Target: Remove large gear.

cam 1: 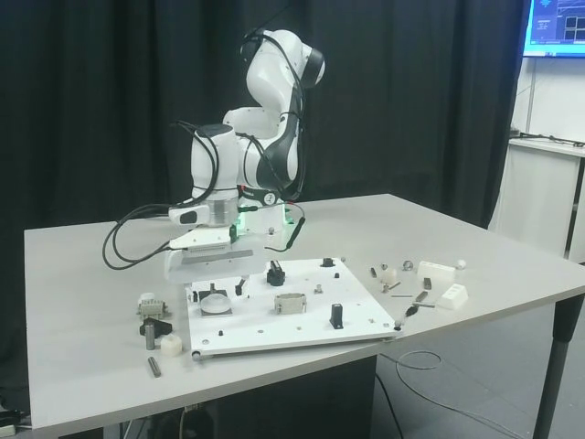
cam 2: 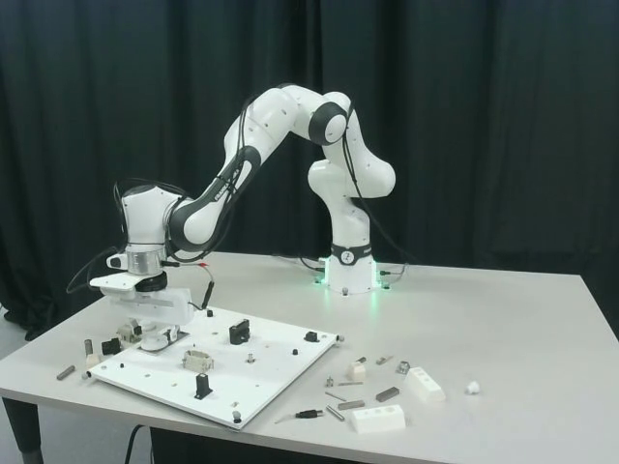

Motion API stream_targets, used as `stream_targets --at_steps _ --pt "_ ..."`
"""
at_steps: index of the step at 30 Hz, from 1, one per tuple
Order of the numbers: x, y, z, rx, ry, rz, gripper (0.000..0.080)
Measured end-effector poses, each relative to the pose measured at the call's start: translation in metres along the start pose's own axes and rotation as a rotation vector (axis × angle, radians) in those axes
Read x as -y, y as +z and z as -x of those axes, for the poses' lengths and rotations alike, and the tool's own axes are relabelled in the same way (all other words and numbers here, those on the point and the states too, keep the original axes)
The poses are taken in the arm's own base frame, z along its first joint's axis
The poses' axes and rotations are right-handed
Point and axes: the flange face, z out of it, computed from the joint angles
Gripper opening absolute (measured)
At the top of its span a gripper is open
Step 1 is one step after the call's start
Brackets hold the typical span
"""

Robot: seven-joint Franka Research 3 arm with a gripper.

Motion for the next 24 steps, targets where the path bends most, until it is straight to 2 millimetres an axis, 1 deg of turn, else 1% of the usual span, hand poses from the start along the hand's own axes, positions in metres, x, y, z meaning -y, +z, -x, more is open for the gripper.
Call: stream_targets --at_steps 24 --pt "-0.0004 0.0056 0.0001 0.000 0.008 -0.006 0.0800"
